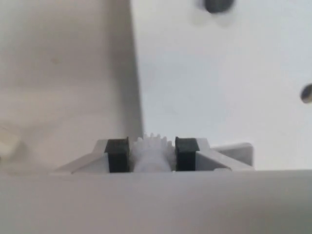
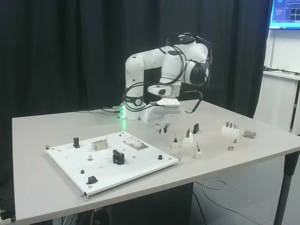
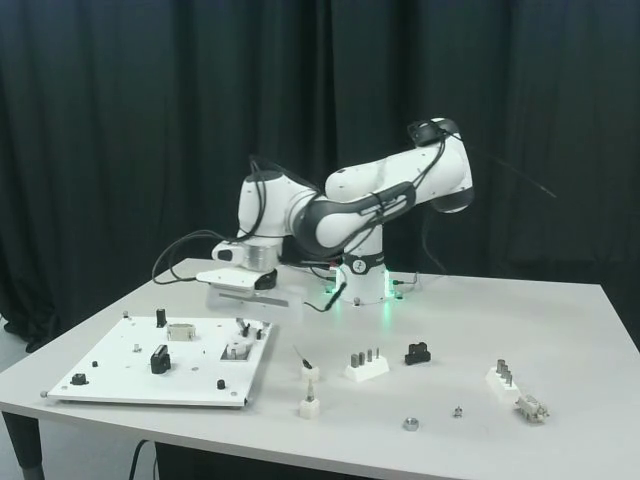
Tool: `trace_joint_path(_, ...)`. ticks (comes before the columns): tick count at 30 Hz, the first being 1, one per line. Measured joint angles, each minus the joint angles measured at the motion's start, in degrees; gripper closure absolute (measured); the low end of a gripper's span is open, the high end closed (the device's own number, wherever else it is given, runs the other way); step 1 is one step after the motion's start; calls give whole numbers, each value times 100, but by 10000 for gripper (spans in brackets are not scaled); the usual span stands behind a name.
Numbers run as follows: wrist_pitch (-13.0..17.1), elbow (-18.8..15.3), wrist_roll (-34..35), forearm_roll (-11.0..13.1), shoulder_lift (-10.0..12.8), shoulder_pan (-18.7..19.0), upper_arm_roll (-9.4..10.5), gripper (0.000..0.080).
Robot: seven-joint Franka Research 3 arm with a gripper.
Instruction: Insert small gear.
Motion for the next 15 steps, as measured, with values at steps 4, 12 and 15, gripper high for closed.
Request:
trace_joint_path(4, -16, -120, -356, 125, 3, -139, -4, 607)
trace_joint_path(12, -146, -274, -880, 451, 72, -427, 12, 607)
trace_joint_path(15, -223, -276, -1010, 544, 115, -535, 31, 607)
